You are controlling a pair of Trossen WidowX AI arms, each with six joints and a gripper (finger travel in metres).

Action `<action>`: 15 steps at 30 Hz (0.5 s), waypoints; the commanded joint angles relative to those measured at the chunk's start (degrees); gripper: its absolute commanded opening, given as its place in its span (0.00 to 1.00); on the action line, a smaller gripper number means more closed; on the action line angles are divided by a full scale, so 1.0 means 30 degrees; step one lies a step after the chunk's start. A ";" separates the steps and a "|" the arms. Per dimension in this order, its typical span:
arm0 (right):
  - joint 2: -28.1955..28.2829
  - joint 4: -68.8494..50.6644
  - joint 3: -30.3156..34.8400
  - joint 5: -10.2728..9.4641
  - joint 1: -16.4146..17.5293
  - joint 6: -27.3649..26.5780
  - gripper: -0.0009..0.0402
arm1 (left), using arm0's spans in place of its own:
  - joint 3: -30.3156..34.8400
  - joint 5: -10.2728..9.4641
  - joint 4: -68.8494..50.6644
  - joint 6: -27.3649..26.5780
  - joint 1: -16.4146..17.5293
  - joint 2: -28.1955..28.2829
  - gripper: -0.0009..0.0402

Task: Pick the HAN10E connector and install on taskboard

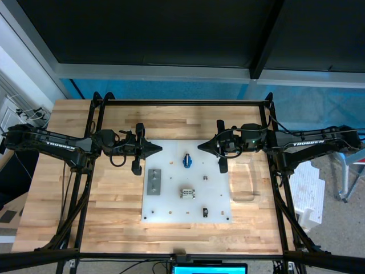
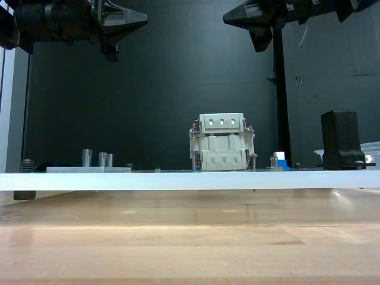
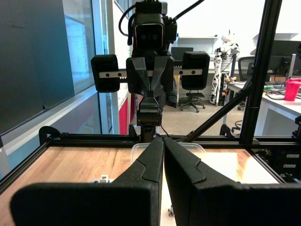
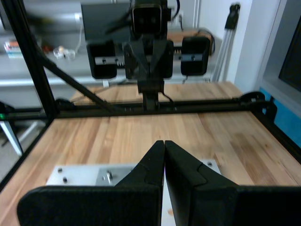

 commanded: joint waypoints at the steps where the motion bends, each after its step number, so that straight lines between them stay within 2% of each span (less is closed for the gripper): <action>1: 0.0015 0.2550 -0.1115 0.0066 0.0015 0.0612 0.02 | 0.0000 0.0000 0.0007 0.0007 0.0000 0.0007 0.02; 3: 0.0022 0.3679 -0.1785 0.0248 0.0007 0.0780 0.02 | 0.0000 0.0000 0.0007 0.0007 0.0000 0.0007 0.02; 9: 0.0007 0.5486 -0.3133 0.0219 0.0000 0.0794 0.02 | 0.0000 0.0000 0.0000 0.0007 0.0000 0.0007 0.02; 15: -0.0007 0.5865 -0.3198 0.0219 0.0000 0.1071 0.02 | 0.0000 0.0000 0.0000 0.0007 0.0000 0.0007 0.02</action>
